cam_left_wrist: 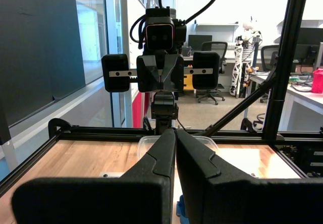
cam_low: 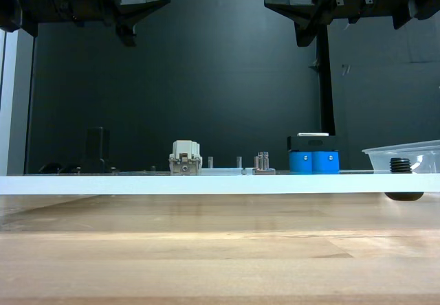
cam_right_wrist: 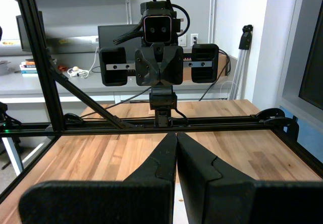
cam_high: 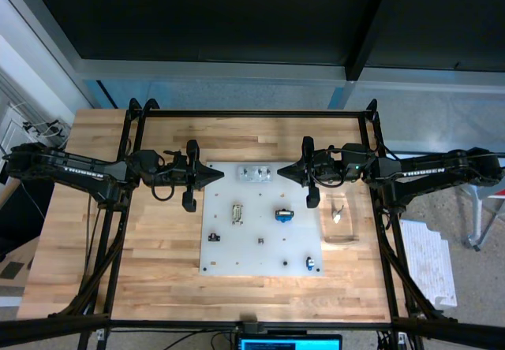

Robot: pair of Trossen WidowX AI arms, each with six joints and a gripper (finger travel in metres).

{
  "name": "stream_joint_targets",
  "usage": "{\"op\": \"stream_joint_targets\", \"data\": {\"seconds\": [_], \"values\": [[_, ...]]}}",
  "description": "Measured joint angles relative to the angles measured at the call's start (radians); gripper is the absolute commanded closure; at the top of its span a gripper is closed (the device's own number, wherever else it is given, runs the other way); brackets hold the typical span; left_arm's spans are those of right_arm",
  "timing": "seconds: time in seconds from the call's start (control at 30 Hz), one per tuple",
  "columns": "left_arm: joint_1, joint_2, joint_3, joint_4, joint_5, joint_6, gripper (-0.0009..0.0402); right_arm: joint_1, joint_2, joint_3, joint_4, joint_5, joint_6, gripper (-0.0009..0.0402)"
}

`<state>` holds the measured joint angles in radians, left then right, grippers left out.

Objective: Pick the RJ45 connector and install on taskboard

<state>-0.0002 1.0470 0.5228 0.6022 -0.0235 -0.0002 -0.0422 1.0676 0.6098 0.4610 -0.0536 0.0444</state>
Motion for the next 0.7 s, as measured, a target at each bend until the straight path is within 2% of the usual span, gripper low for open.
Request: {"op": "stream_joint_targets", "data": {"seconds": [0.43,0.53,0.7], "values": [[0.000,0.000,0.000,0.000,0.000,0.000,0.0393,0.000,0.000,0.000,0.000,0.000,0.002,0.0393],[0.000,0.000,0.000,0.000,0.000,0.000,0.0393,0.000,-0.005,0.000,-0.005,-0.020,0.019,0.0393],[0.000,0.000,0.000,0.000,0.000,0.000,0.0393,0.000,-0.058,0.055,-0.217,-0.023,0.024,0.0393]]}}
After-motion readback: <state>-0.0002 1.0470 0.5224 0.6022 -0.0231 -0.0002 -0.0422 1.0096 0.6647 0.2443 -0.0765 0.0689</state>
